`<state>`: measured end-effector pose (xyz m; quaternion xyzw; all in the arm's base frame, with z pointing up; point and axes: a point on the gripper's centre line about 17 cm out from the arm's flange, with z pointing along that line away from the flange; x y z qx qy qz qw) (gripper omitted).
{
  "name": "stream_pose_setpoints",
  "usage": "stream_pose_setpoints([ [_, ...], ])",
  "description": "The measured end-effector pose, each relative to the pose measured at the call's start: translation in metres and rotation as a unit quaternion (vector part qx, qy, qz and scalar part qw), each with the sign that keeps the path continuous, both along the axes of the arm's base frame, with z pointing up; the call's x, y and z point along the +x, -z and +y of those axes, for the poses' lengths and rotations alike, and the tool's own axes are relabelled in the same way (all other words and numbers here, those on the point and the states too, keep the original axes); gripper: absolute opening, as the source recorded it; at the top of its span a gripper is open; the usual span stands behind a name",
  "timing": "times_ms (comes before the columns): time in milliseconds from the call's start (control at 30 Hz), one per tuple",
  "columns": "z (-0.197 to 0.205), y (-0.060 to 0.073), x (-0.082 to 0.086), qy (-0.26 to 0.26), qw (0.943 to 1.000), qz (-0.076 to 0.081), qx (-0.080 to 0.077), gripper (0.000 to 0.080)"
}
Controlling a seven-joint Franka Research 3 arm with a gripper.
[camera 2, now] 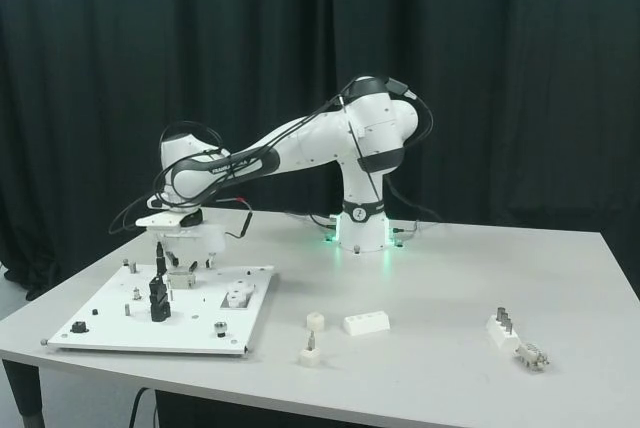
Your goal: Pick square peg 3.
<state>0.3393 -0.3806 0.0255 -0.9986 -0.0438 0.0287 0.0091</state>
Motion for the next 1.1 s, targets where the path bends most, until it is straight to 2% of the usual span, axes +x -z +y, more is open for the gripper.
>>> stream_pose_setpoints([
  [567,-0.0016,0.0051,0.0025,-0.004,1.0,-0.007,0.006,0.08],
  [600,-0.0016,0.0051,0.0026,-0.004,0.9999,-0.007,0.006,0.0691],
  [767,-0.0011,0.0052,0.0032,-0.004,0.9999,-0.008,0.007,0.0691],
  [800,-0.001,0.0052,0.0032,-0.004,0.9999,-0.008,0.007,0.0489],
  [967,-0.0006,0.0053,0.0033,-0.004,0.9999,-0.008,0.008,0.0489],
  [1000,-0.0005,0.0053,0.0033,-0.004,0.9999,-0.009,0.008,0.031],
  [1100,-0.0005,0.0053,0.0033,-0.004,0.9999,-0.009,0.008,0.031],
])
